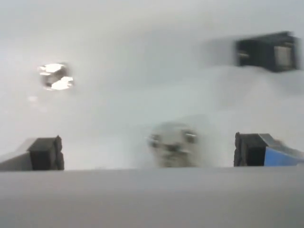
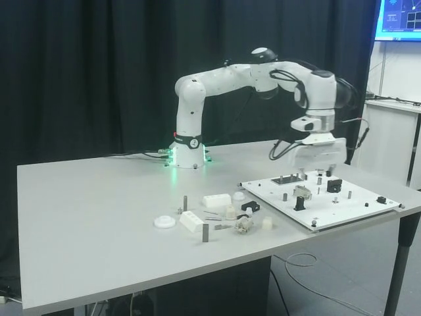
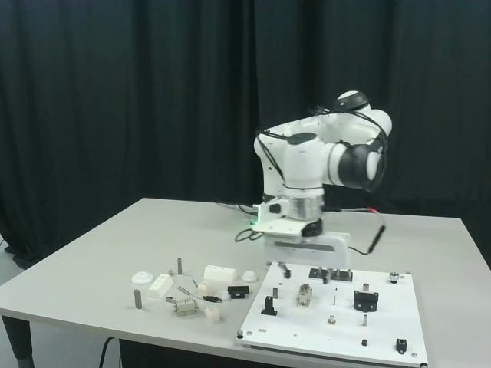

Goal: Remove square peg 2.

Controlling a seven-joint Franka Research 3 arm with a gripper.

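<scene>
I am working over a grey desk [image 2: 99, 197], the biggest thing here. My white arm [image 2: 217, 76] is reaching out from its base and bending down over the white board [image 3: 383, 337], which is lying flat at the desk's near corner in the first room view. Beside the board, a scatter of loose parts [image 2: 217, 214] is sitting on the bare desk, well apart from me and of no concern for this job.

On the board, a black block [image 1: 270, 50] is showing off to one side of my wrist camera. A pale, blurred part [image 1: 173, 142] is lying on the board below me, in line with the gap between my fingertips. I cannot tell what it is.

Smaller again are the short dark upright pegs [image 3: 275, 292] standing in the board. Square peg 2 should be one of them, but I cannot tell which from here. Each is standing with its long axis vertical.

My fingers [image 1: 45, 153] are hanging spread wide apart, pinching nothing, above the board's far edge on the side nearest my base. The pegs are therefore lying below me and farther out across the board, away from my base. As I judge it, the coming move is calling for a short travel outward, then a straight drop so the fingers are straddling the peg, then a pull straight up along its axis.
</scene>
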